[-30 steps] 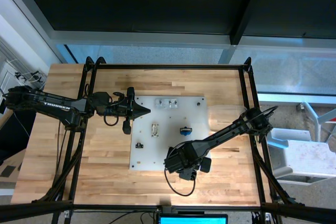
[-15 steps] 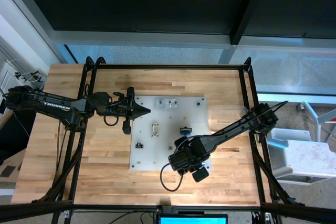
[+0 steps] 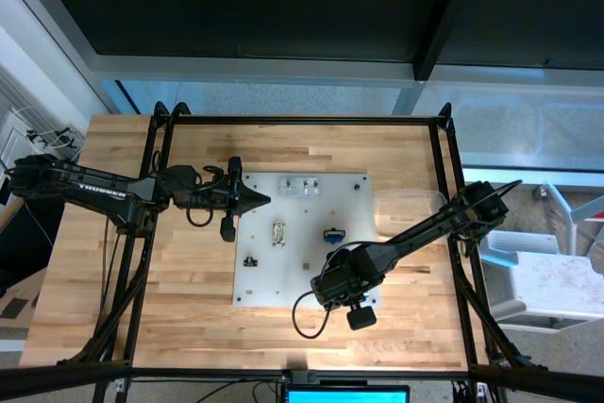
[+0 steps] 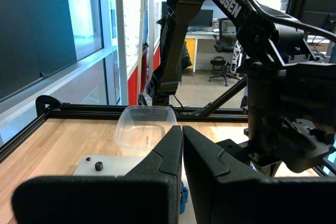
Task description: Unfasten the M12 fastener and place in the container
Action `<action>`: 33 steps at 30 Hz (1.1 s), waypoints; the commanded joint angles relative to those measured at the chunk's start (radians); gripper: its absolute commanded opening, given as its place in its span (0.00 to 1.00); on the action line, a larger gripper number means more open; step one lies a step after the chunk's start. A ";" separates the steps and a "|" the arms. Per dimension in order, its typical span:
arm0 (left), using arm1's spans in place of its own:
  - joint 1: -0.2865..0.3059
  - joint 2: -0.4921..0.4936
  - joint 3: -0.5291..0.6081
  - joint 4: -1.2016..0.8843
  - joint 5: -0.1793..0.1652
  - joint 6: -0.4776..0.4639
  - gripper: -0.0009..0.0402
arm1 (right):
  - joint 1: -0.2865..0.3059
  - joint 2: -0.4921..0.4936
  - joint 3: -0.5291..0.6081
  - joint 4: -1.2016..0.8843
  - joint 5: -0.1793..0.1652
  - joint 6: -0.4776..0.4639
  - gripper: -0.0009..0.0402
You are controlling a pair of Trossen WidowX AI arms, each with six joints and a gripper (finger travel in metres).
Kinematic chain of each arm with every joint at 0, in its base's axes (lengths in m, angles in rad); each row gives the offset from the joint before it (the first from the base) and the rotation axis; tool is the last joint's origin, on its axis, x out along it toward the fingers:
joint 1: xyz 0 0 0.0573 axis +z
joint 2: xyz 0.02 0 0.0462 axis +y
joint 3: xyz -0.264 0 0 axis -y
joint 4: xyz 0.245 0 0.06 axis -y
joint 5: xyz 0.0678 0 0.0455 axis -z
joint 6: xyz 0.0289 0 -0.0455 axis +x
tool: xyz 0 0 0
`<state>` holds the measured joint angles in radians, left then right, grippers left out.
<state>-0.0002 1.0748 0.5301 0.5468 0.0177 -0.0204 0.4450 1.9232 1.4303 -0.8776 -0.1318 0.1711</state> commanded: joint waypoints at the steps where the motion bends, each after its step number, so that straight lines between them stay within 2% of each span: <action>1: 0.000 0.000 0.000 0.000 0.000 0.000 0.02 | 0.000 0.001 -0.009 0.005 0.000 -0.003 0.02; 4: 0.000 0.000 0.000 0.000 0.000 0.000 0.02 | -0.001 0.002 -0.016 0.025 0.011 -0.015 0.02; 20: 0.000 0.000 0.000 0.000 0.000 0.000 0.02 | -0.010 0.029 -0.031 0.068 0.014 -0.023 0.02; 21: 0.000 0.000 0.000 0.000 0.000 0.000 0.02 | -0.011 0.027 -0.031 0.064 0.035 -0.022 0.02; 22: 0.000 0.000 0.000 0.000 0.000 0.000 0.02 | -0.011 0.024 -0.031 0.058 0.077 -0.019 0.02; 23: 0.000 0.000 0.000 0.000 0.000 0.000 0.02 | -0.010 0.021 -0.031 0.049 0.136 -0.011 0.02; 25: 0.000 0.000 0.000 0.000 0.000 0.000 0.02 | -0.010 0.011 -0.031 0.025 0.277 0.029 0.02; 26: 0.000 0.000 0.000 0.000 0.000 0.000 0.02 | -0.010 0.006 -0.031 0.014 0.333 0.047 0.02; 27: 0.000 0.000 0.000 0.000 0.000 0.000 0.02 | -0.010 0.000 -0.031 0.007 0.362 0.058 0.02; 31: 0.000 0.000 0.000 0.000 0.000 0.000 0.02 | -0.010 -0.013 -0.031 0.000 0.365 0.067 0.02; 33: 0.000 0.000 0.000 0.000 0.000 0.000 0.02 | -0.010 -0.017 -0.031 -0.001 0.348 0.075 0.02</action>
<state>-0.0002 1.0748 0.5301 0.5468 0.0174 -0.0208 0.4370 1.9114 1.3983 -0.8780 0.2287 0.2401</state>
